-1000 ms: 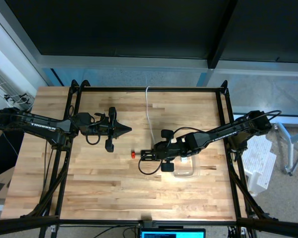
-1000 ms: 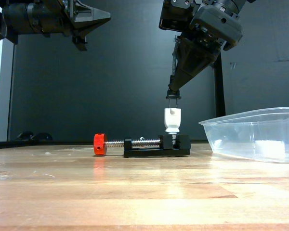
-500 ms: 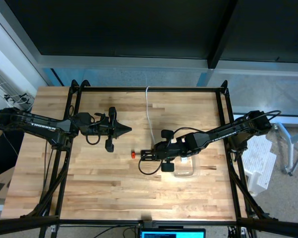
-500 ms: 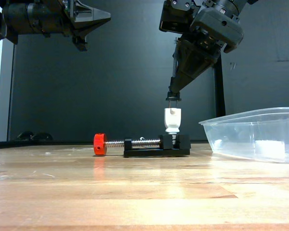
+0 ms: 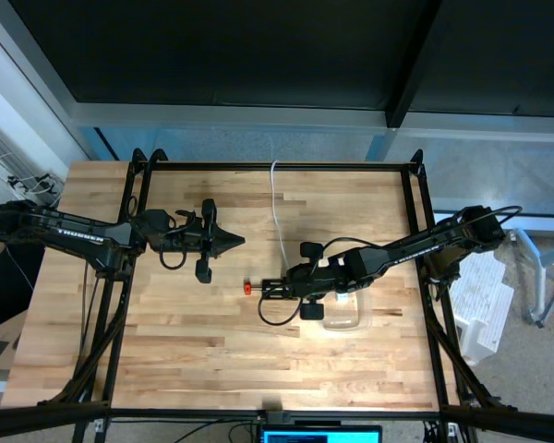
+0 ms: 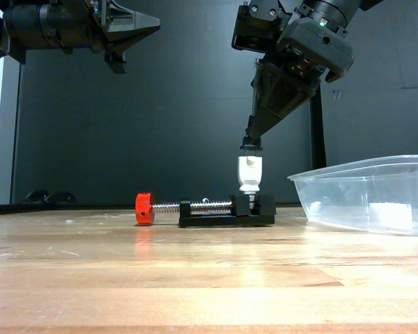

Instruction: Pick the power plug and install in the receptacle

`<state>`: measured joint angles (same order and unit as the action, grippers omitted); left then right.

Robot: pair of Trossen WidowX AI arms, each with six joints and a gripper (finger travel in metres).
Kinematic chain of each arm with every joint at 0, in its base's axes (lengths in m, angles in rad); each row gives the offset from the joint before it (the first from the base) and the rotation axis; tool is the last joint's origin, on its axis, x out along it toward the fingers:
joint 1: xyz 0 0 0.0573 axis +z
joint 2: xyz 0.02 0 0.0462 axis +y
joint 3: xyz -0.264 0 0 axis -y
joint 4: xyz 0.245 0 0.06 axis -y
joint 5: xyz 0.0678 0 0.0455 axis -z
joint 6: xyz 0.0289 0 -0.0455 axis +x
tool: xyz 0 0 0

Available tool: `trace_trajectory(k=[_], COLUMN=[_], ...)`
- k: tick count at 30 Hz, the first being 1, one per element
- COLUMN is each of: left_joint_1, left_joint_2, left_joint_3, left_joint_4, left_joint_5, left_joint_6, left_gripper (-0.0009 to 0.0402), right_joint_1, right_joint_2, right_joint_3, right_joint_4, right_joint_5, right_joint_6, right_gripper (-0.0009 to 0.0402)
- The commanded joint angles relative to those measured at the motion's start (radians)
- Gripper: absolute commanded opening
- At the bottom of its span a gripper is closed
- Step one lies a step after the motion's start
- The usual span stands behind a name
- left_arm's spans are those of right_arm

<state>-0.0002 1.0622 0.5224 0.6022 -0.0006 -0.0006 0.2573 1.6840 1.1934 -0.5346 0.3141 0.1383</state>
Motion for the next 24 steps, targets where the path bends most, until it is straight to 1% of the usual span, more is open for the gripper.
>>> trace_trajectory(k=[1,8,16,24], left_joint_1=[0.000,0.000,0.000,0.000], left_joint_2=[0.000,0.000,0.000,0.000], left_joint_3=[0.000,0.000,0.000,0.000], left_joint_4=[0.000,0.000,0.000,0.000], left_joint_5=[0.000,0.000,0.000,0.000], left_joint_6=[0.000,0.000,0.000,0.000], left_gripper=[0.0000,0.0000,0.0000,0.0000], right_joint_1=[0.000,0.000,0.000,-0.003], right_joint_2=[0.017,0.025,0.025,0.025], right_joint_3=[0.000,-0.009,-0.056,-0.076], right_joint_4=[0.005,0.010,0.058,0.078], right_joint_5=[-0.002,-0.002,-0.004,-0.003], right_joint_6=[0.000,0.001,0.006,0.003], right_gripper=[0.0000,0.0000,0.0000,0.0000])
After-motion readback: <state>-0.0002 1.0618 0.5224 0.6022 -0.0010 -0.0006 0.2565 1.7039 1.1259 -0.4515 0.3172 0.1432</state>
